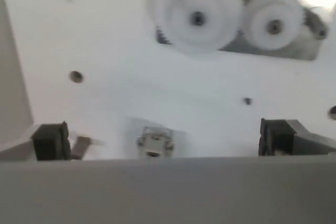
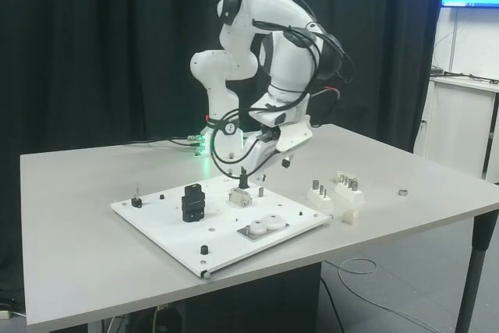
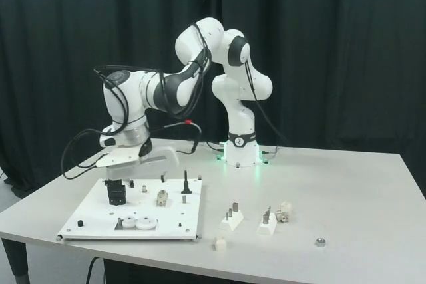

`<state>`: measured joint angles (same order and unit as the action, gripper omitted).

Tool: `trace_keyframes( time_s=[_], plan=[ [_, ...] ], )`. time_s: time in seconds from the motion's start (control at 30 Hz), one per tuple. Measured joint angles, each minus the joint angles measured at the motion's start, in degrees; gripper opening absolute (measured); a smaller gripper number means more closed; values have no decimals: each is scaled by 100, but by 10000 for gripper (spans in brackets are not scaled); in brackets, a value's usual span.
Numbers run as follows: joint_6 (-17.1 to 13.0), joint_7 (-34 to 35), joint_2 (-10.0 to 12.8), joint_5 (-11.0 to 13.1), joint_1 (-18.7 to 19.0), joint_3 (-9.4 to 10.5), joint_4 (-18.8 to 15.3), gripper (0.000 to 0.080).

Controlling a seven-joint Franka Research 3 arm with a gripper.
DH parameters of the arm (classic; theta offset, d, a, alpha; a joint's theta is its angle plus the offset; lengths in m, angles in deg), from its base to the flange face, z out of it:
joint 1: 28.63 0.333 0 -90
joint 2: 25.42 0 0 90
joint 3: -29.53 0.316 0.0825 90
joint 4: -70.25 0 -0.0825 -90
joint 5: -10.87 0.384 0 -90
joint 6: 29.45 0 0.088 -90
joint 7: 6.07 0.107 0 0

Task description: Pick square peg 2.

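1. Tool: the wrist view shows both black fingertips spread wide apart, with nothing between them.
2. Tool position: it hangs over the white board, above a small metal connector mounted on that board.
3. Two white gears sit on the same board, near the connector.
4. Task item: the pegs stand in small white holders on the grey tabletop, beside the board and well apart from the tool. Which one is square peg 2 cannot be determined.
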<state>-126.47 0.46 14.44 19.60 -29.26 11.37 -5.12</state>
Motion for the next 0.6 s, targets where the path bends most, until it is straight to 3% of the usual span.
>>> trace_keyframes(
  time_s=[0.27, 0.6],
  plan=[
    [75, 456, -108, 0, 267, 9, -211, 800],
    [60, 1169, -421, 0, 644, 64, -760, 800]
  ],
)
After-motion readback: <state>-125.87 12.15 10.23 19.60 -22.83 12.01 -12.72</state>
